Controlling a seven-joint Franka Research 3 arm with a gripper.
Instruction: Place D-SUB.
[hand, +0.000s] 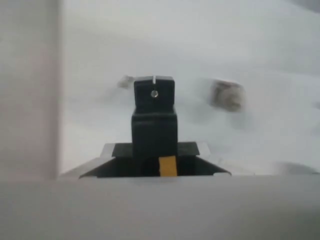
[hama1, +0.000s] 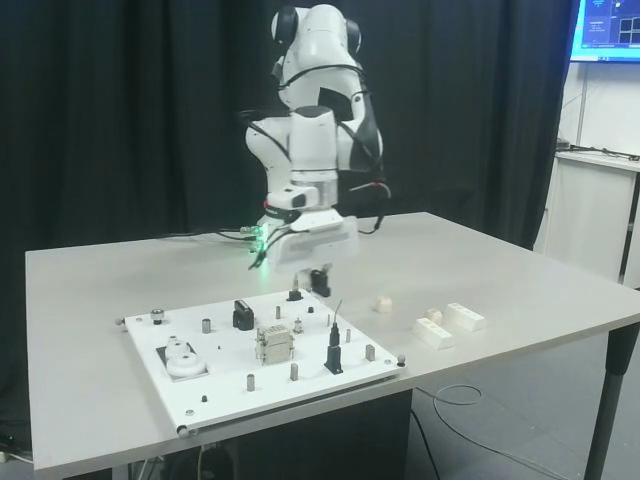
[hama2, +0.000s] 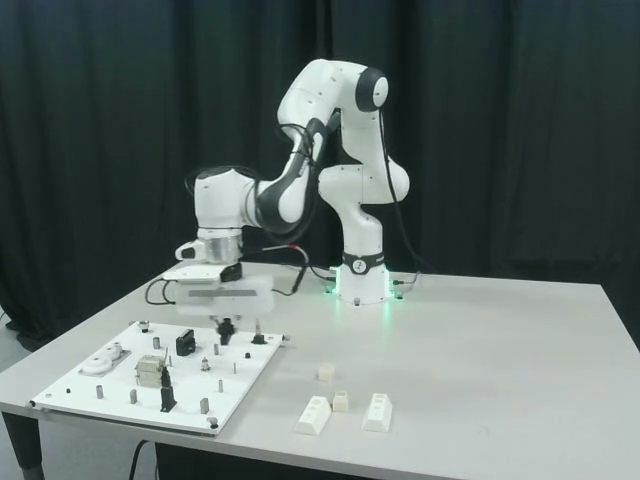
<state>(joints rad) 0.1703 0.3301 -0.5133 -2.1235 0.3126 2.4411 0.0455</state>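
My gripper (hand: 154, 120) hangs low over the far side of the white board (hama1: 230, 395), seen also at gripper (hama1: 318, 276) and gripper (hama2: 225, 328). Its black fingers (hand: 154, 95) stand close together, shut on a D-SUB connector (hand: 155, 161) with a black body and a grey metal shell. In the room views the connector is only a small dark shape under the hand. A grey metal block (hama1: 273, 343) stands near the middle of the board, in front of the gripper. The board surface under the connector is white, with blurred pegs (hand: 227, 95) nearby.
On the board stand a black block (hama1: 242, 316), a black upright part (hama1: 333, 358), white gears (hama1: 182, 360) and several small pegs. Three white blocks (hama1: 465, 317) lie on the grey table (hama1: 480, 260) to the right of the board.
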